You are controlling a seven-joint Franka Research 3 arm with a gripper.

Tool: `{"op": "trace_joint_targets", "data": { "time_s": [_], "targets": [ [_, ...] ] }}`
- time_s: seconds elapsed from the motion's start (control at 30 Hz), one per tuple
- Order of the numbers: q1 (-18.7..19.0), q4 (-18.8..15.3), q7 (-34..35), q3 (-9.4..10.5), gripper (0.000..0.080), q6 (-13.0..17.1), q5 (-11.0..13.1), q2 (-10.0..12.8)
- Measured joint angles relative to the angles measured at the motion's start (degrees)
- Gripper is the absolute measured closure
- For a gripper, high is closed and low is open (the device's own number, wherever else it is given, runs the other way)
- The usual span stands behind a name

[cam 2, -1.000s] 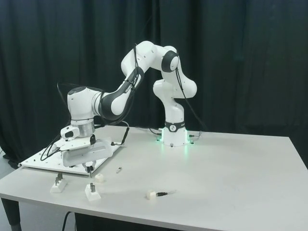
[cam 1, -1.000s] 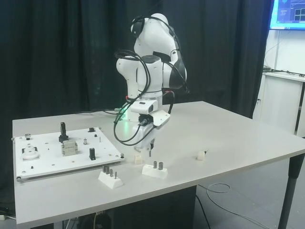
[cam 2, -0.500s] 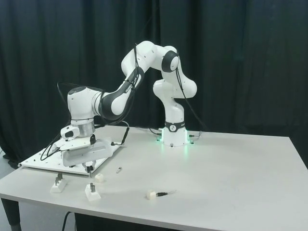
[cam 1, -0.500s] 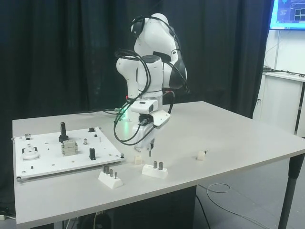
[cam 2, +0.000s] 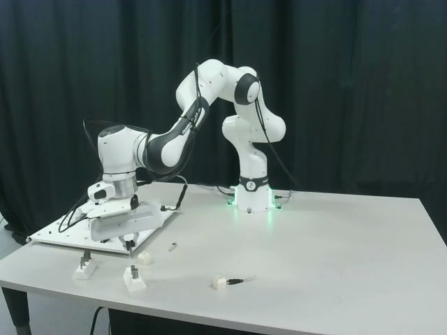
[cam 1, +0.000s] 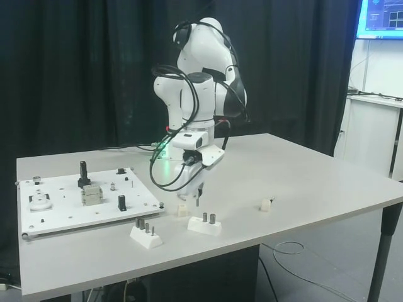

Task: Insert round peg 2.

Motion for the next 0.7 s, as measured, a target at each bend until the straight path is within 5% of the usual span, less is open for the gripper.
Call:
{"op": "trace_joint_targets", "data": {
  "time_s": [0.7],
  "targets": [
    [-1.15, -2.66, -3.98, -5.44, 0.0741, -0.58, -3.79, -1.01]
  ]
}}
